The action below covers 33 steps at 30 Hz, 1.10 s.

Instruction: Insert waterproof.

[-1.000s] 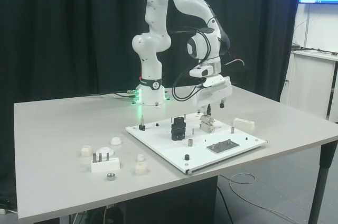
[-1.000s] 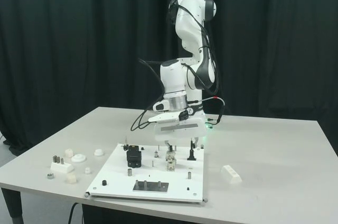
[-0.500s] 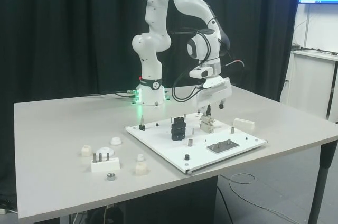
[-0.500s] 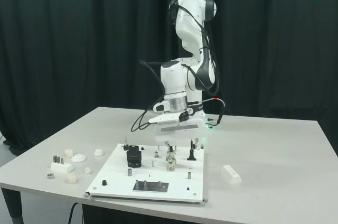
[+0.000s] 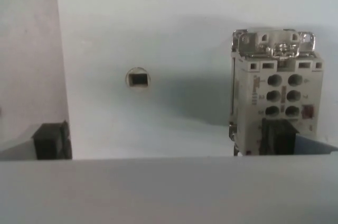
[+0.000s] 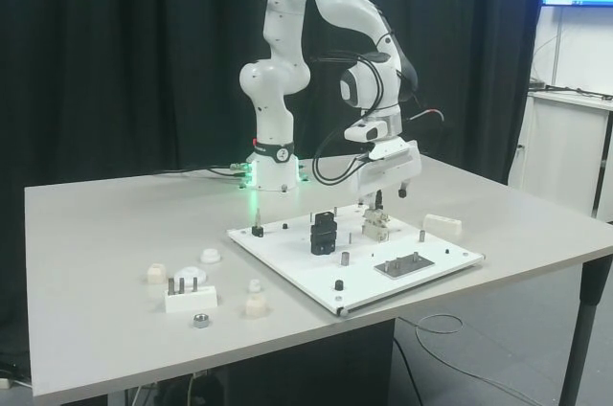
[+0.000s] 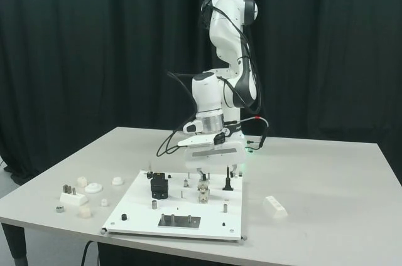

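The waterproof connector (image 5: pixel 274 92), a pale block with a metal latch and several round holes, stands upright on the white board (image 5: pixel 174 34). In the room views it is the small pale part (image 6: pixel 374 225) (image 7: pixel 203 192) near the board's middle. My gripper (image 5: pixel 163 138) hangs just above it, open, with nothing between its fingers. One black fingertip (image 5: pixel 50 140) is off to the side over the board's edge; the other fingertip (image 5: pixel 277 137) overlaps the connector's near end. From the room, the gripper (image 6: pixel 380 197) (image 7: pixel 213 170) is a short way above the connector.
A black block (image 6: pixel 324 232) and a metal plate with pegs (image 6: pixel 403 265) also sit on the board, along with a tall black peg (image 7: pixel 226 179). A white block (image 6: pixel 442 224) lies beside the board. Loose white parts (image 6: pixel 190 288) and a nut (image 6: pixel 201 320) lie on the table's other side.
The hand has risen a little straight up from the connector, which stays in place on the board.
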Each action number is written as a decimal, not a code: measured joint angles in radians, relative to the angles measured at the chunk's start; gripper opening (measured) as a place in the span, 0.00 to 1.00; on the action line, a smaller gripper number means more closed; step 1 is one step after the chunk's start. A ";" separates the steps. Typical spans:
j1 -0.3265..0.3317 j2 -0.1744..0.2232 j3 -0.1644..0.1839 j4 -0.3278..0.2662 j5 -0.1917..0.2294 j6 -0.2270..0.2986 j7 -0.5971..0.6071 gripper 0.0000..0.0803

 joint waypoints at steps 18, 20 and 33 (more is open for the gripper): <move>0.007 0.002 0.000 -0.012 0.023 0.037 0.027 1.00; 0.008 0.002 0.000 -0.014 0.024 0.042 0.027 1.00; 0.011 0.002 0.002 -0.019 0.029 0.060 0.027 1.00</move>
